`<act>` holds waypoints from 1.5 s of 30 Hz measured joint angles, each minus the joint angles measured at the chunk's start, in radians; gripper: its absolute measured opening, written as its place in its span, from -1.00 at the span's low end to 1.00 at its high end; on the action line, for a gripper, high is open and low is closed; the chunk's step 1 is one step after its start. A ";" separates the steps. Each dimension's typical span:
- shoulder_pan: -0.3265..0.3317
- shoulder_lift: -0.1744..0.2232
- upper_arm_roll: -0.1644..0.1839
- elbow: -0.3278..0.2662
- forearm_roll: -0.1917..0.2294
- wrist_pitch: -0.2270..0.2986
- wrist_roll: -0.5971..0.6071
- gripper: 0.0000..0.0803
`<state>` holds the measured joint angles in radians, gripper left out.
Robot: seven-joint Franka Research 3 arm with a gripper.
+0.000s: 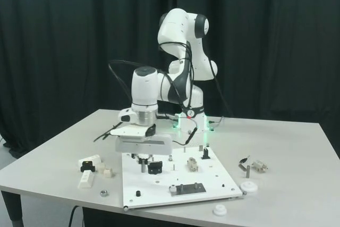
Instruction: Place round peg 4.
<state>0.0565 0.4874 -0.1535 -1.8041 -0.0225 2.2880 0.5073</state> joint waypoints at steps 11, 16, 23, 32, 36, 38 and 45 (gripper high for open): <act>-0.010 0.014 -0.071 0.016 -0.011 0.016 -0.044 -0.64; -0.034 0.025 -0.078 0.016 -0.008 0.026 -0.060 -0.64; -0.070 0.047 -0.078 0.017 0.020 0.050 -0.074 -0.64; -0.102 0.081 -0.079 0.034 0.056 0.081 -0.110 -0.64; -0.114 0.098 -0.079 0.048 0.056 0.095 -0.117 -0.64; -0.121 0.109 -0.079 0.058 0.057 0.100 -0.118 -0.64; -0.140 0.146 -0.079 0.093 0.077 0.103 -0.146 -0.64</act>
<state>-0.0833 0.6330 -0.2323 -1.7113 0.0544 2.3912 0.3611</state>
